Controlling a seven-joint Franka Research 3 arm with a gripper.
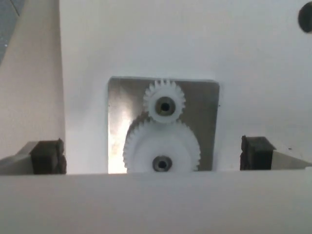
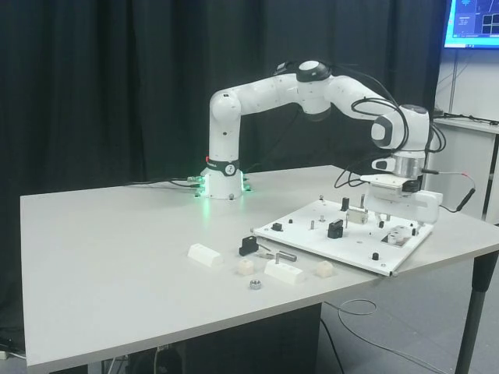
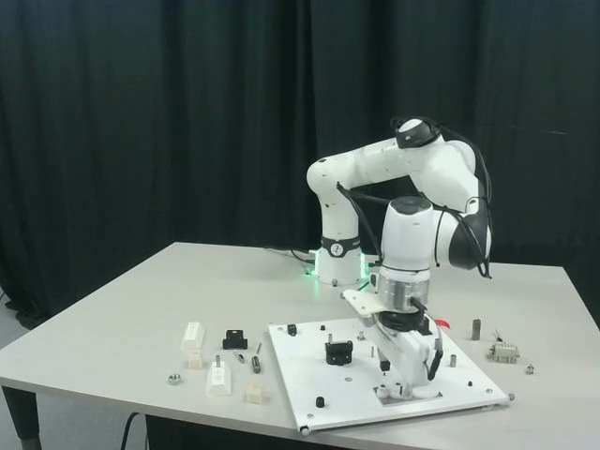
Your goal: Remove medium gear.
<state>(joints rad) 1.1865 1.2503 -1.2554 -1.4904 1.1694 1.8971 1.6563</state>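
Note:
Two white gears mesh on a grey metal plate set into the white board. The smaller gear sits beside a larger gear, whose near part is hidden behind the white body of my hand. My gripper hangs above the larger gear and is open, its black fingertips standing far apart, outside both edges of the plate, with nothing between them. From the room views, the gripper is low over the far right corner of the board.
The board carries black blocks and several pegs. On the table in front of it lie white blocks, a black part and a nut. A small connector lies beside the board.

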